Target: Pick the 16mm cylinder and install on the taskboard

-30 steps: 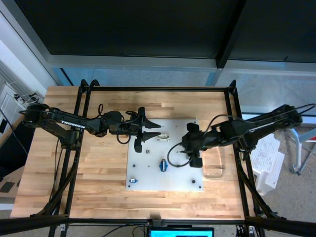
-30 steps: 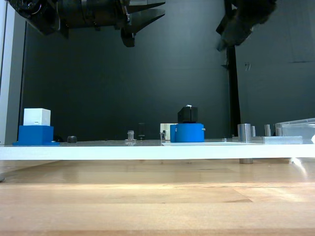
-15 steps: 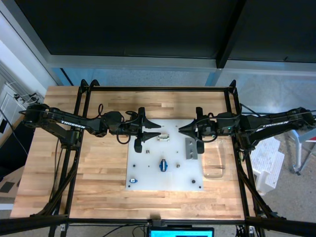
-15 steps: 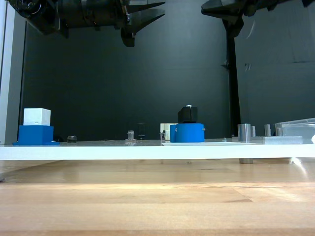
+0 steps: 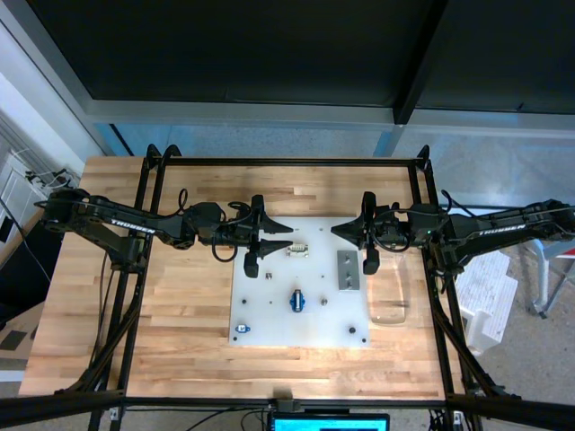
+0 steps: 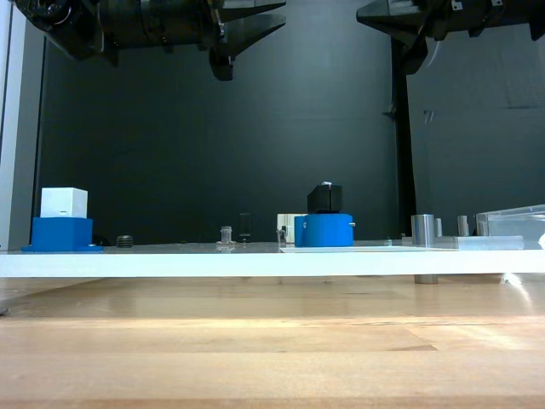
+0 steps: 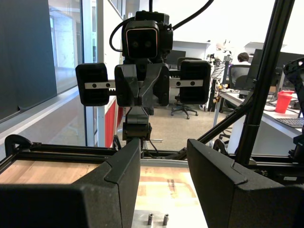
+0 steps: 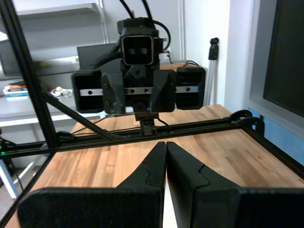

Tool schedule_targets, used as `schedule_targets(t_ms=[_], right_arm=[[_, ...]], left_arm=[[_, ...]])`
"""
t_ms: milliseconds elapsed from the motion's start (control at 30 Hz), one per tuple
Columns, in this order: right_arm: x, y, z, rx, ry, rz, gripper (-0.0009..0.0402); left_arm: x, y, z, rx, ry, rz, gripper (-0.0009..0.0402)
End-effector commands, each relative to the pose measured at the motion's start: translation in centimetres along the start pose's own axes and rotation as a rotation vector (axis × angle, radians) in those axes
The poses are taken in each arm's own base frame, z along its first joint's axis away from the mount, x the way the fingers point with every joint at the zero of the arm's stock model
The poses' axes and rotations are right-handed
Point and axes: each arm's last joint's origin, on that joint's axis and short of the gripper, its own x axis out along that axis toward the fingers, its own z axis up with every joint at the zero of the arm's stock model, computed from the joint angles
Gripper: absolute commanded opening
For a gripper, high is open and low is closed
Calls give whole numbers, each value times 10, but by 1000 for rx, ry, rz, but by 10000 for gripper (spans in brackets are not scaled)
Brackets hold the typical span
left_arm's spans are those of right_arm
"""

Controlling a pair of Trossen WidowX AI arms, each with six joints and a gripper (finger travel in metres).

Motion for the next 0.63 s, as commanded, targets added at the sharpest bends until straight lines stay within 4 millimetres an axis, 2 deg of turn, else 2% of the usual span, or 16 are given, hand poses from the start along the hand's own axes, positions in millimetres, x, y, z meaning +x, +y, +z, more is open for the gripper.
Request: schedule_targets(t_ms=[33,500,633], right_arm=[[0,0,2,-10,-15,5,0],[0,0,2,-18,-17,5,0],[0,0,2,-18,-15,5,0]], left_arm=[[0,0,0,0,-3,-5,131],[0,0,0,-3,1,3,130],[0,1,0,-1,-2,21,93]])
